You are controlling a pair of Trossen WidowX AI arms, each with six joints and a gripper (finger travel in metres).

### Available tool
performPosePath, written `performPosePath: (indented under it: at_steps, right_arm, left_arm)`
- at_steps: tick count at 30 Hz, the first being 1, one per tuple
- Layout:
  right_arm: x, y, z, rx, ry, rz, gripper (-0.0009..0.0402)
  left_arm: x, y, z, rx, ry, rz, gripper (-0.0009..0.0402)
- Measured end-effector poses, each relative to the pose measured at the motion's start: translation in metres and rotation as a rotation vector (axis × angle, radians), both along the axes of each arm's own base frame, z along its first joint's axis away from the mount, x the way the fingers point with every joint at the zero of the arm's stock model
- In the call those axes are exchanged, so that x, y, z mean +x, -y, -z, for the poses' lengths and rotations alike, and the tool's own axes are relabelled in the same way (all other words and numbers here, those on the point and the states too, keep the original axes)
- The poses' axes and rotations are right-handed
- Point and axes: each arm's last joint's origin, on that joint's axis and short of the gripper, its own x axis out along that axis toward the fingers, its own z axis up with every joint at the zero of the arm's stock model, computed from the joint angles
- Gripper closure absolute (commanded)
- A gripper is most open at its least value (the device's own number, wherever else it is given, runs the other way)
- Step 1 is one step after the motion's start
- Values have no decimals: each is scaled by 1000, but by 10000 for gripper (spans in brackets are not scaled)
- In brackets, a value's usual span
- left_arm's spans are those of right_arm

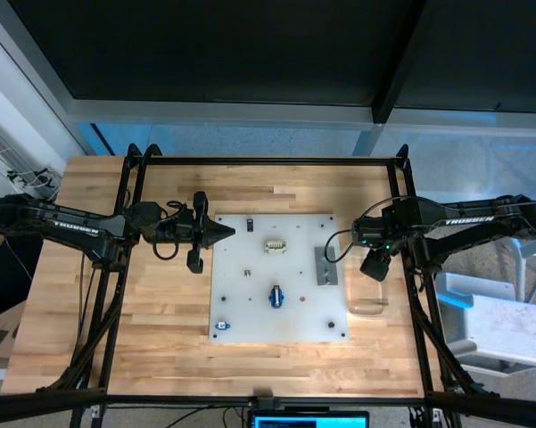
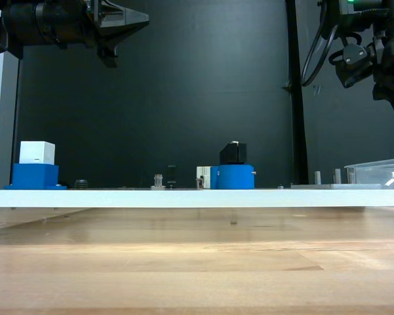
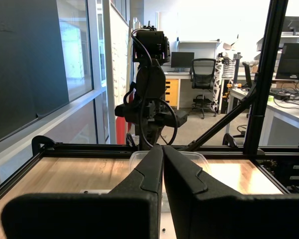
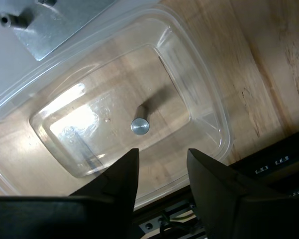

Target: Pick the 16mm cylinder and place it in the taskboard

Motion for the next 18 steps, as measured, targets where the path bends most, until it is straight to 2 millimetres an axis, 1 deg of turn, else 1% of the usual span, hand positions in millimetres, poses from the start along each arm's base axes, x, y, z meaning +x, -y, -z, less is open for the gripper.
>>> performPosePath:
  at_steps: [5, 11, 18]
  right_arm:
    - [3, 0, 3, 0, -17, 48, 223]
    - [4, 0, 11, 1, -25, 95, 201]
    - [6, 0, 25, 2, -10, 96, 197]
  left_arm:
    - [0, 0, 0, 0, 0, 0, 393]
    - [0, 0, 0, 0, 0, 0, 393]
    - [0, 0, 0, 0, 0, 0, 393]
